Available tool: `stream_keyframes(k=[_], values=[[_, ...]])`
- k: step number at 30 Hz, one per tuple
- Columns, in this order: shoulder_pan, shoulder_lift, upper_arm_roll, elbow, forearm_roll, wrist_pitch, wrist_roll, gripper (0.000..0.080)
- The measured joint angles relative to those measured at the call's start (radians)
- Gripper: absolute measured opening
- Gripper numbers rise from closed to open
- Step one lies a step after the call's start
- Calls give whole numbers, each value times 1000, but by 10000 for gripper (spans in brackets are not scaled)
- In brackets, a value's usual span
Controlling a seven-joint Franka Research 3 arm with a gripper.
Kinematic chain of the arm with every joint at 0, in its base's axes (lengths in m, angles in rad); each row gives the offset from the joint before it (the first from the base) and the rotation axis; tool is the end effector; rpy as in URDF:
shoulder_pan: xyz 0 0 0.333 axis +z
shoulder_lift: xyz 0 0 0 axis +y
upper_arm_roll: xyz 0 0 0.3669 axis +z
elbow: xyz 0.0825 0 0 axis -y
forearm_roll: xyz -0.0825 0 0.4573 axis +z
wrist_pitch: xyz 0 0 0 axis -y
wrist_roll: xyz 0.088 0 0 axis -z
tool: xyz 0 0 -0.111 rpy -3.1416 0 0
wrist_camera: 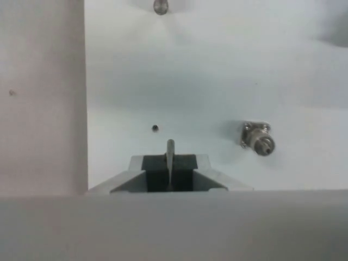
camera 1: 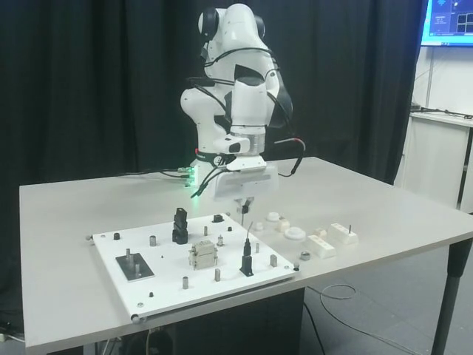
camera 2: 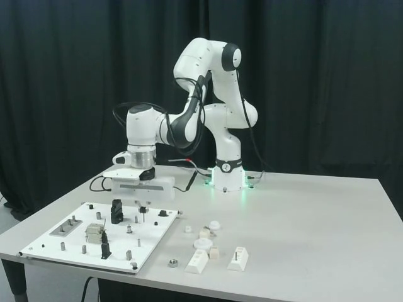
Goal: Insert round peg 1.
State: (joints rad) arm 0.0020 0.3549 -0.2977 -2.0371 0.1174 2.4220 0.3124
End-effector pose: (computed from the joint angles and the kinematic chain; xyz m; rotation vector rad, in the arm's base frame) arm 0.6419 -0.1890 0.2714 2.9430 -1.0323 0.0765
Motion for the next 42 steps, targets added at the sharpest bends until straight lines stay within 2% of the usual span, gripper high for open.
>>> stream_keyframes(k=[6, 13, 42], values=[[4, -1, 0, -36, 23, 55, -5, 15], [4, -2, 0, -57, 31, 85, -5, 15], [10, 3, 0, -81, 32, 112, 3, 15]])
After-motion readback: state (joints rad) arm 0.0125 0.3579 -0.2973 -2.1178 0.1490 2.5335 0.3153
